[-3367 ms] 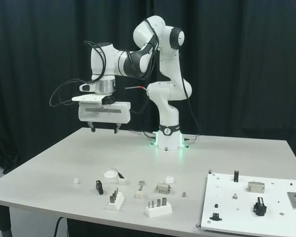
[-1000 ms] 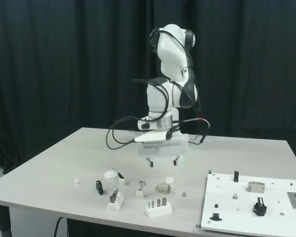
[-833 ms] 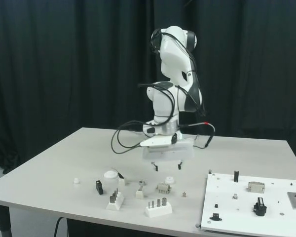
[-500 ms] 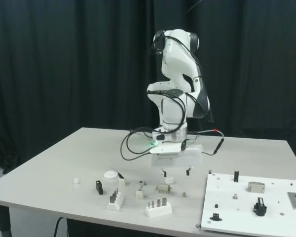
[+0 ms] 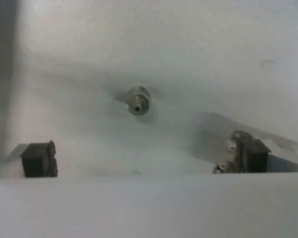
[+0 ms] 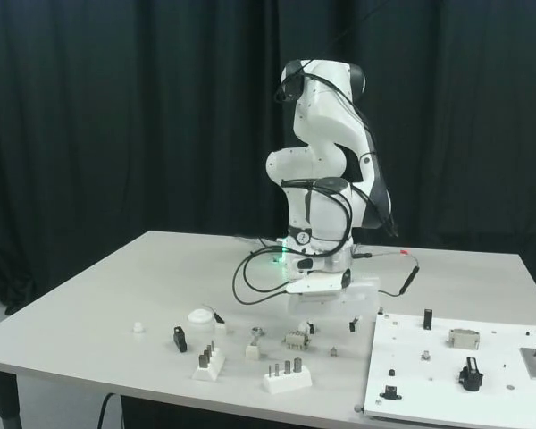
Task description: Pick BNC.
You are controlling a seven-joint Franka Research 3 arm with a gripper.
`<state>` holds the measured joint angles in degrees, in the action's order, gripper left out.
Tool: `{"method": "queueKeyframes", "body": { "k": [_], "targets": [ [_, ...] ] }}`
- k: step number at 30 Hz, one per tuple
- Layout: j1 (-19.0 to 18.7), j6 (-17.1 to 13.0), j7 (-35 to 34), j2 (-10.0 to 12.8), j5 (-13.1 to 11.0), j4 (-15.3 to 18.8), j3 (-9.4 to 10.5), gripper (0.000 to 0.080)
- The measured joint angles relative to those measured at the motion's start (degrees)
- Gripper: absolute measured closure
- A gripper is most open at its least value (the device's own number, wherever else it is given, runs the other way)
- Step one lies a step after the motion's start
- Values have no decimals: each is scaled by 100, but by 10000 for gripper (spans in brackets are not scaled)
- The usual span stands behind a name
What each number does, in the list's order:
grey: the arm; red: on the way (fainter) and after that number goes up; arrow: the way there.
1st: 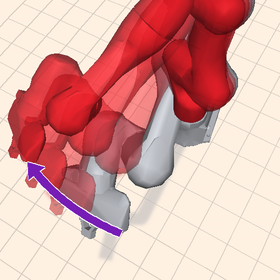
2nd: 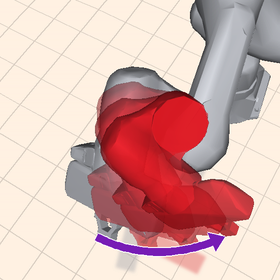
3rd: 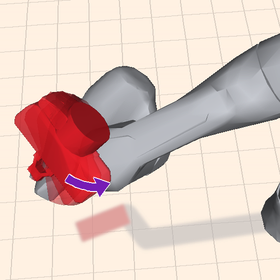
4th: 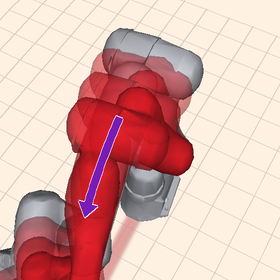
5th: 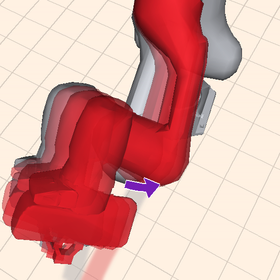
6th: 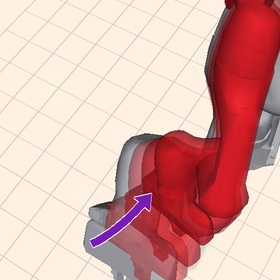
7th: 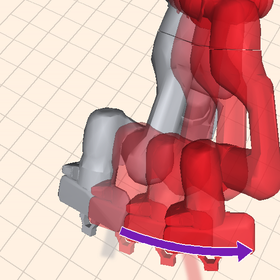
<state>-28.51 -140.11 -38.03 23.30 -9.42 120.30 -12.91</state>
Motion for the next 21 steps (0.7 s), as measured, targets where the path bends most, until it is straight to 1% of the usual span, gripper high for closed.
{"method": "queueKeyframes", "body": {
  "k": [10, 21],
  "targets": [
    [0, -267, -77, 218, 0, 1, 107, 3],
    [0, -487, -105, 373, 0, 1, 127, 3]
  ]
}}
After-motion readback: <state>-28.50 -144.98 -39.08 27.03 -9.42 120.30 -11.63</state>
